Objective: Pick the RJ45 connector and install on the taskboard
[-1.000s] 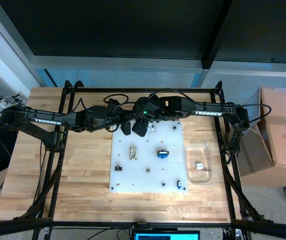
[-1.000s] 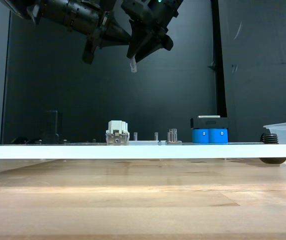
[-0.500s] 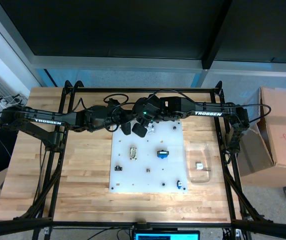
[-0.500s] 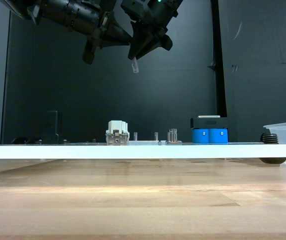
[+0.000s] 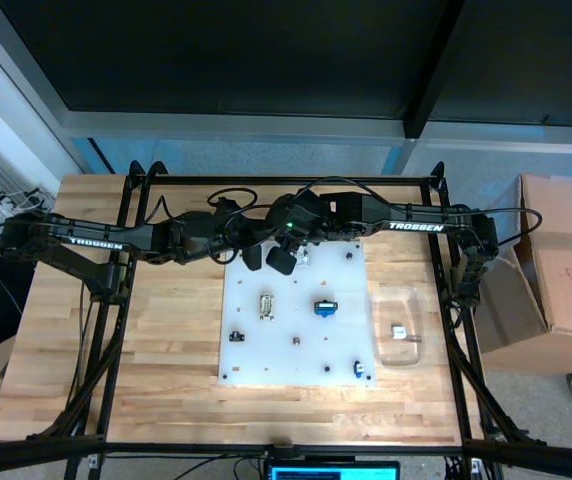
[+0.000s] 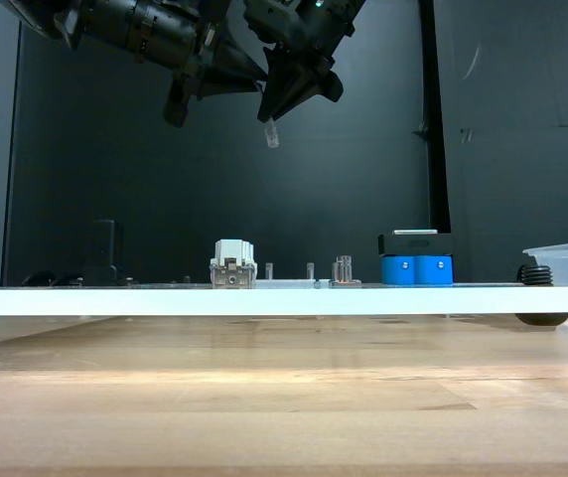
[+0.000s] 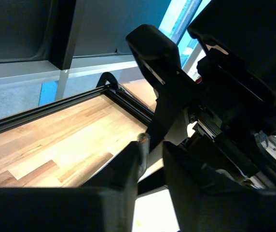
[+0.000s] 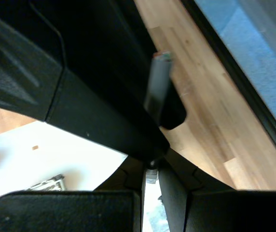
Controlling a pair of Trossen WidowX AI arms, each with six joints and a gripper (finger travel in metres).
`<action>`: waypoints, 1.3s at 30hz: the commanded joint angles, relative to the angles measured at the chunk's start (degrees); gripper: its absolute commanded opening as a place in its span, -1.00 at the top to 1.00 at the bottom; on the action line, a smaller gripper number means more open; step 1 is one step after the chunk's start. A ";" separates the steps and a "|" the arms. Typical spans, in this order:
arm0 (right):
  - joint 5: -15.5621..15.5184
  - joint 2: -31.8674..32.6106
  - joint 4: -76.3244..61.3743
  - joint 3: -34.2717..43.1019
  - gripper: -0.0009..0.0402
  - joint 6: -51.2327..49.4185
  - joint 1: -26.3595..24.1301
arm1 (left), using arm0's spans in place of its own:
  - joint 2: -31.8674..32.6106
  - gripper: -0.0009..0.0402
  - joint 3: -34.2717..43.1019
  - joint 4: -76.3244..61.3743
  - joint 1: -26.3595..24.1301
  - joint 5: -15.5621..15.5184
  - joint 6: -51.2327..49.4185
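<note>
The RJ45 connector (image 6: 271,136), small and clear, hangs tilted from the tips of my right gripper (image 6: 267,115), which is shut on its upper end. It is high in the air, well clear of the white taskboard (image 5: 296,335). In the right wrist view the connector (image 8: 157,84) shows blurred beyond the gripper (image 8: 150,166). My right gripper (image 5: 281,260) is over the board's far left corner. My left gripper (image 5: 253,258) hovers close beside it at the same height. In the left wrist view, the left gripper (image 7: 151,145) has a narrow gap between its fingers and holds nothing.
The board carries a white socket block (image 5: 265,305), a blue part (image 5: 325,307) and another blue part (image 5: 363,370). A clear tray (image 5: 401,345) with a small white piece lies right of the board. A cardboard box (image 5: 566,270) stands off the table's right edge.
The connector has shifted slightly right and down under the right gripper's tips and hangs a little more tilted. Both arms have hardly moved.
</note>
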 commanded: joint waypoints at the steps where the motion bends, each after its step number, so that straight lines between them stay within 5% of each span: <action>1: -1.20 -0.74 0.26 -0.44 0.95 -0.50 0.04 | -0.07 0.40 0.00 -0.15 0.00 0.55 0.07; 10: -3.41 -6.88 0.90 -8.59 0.95 -1.66 0.22 | -1.09 0.33 -0.02 -0.48 -0.11 6.05 3.78; 24: -8.81 -27.39 17.75 -35.23 0.95 0.04 4.70 | -2.03 0.50 -0.13 -0.55 -0.13 16.98 12.39; 30: -7.98 -33.46 21.79 -42.27 0.95 0.07 10.95 | -2.03 0.57 -0.13 -0.59 -0.13 16.96 12.48; 39: -1.90 -34.34 20.76 -45.09 0.95 1.64 22.97 | -2.03 0.61 -0.13 -0.52 -0.11 16.90 12.46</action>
